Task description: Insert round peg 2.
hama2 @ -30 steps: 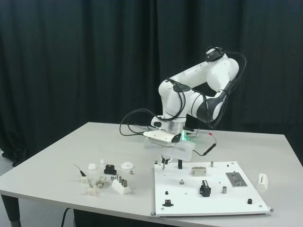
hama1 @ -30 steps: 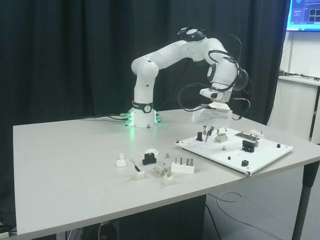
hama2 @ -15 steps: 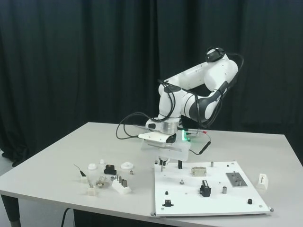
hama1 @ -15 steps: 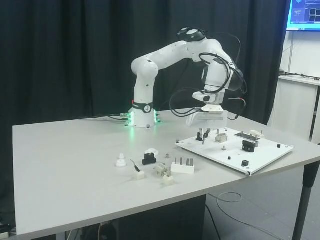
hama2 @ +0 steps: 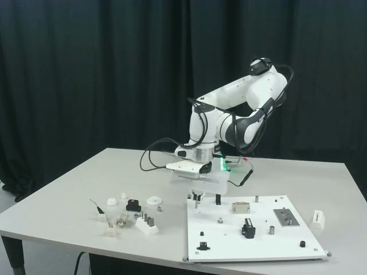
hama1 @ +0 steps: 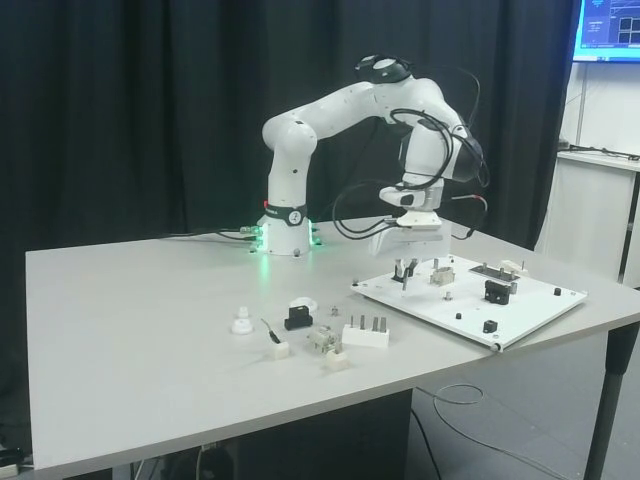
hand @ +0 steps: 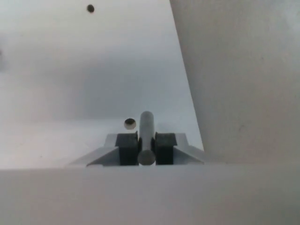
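Note:
My gripper (hand: 146, 147) is shut on a grey round peg (hand: 146, 125), held upright between the two black finger pads (hand: 125, 148). In the wrist view the peg's lower end is just beside a small round hole (hand: 130, 123) in the white board (hand: 93, 70), close to the board's edge. Both room views show the gripper (hama1: 404, 268) (hama2: 196, 197) low over the board's corner nearest the arm's base. The peg's tip is close above the board (hama2: 229, 243); whether it touches I cannot tell.
The board (hama1: 530, 305) carries several black and grey fixtures (hama2: 248, 227). Loose white and black parts (hama1: 300, 330) (hama2: 129, 215) lie on the grey table (hand: 243, 93) beside the board. Green lights glow at the arm's base (hama1: 283, 232). Cables hang by the wrist.
The wrist has swung toward the arm's base and sunk lower over the board's near corner. The peg stays held between the fingers.

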You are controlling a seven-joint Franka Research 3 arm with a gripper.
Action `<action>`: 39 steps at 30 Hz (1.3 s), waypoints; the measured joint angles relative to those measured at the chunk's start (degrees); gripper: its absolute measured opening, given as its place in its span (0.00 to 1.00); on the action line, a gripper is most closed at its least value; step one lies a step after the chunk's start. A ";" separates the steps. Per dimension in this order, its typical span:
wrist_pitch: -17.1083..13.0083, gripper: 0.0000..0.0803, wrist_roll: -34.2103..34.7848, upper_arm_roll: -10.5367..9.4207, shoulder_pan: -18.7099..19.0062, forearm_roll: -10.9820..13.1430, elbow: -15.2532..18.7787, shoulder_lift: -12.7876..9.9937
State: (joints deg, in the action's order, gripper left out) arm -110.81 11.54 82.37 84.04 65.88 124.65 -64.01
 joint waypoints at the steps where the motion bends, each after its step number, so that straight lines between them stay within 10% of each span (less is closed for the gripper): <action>1: 0.09 0.09 -0.10 0.01 0.02 0.15 0.06 0.00; 39: -0.52 0.09 -4.57 -0.31 2.43 8.22 4.43 -3.29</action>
State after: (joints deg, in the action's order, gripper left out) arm -111.33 6.98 82.06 86.47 74.10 129.08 -67.31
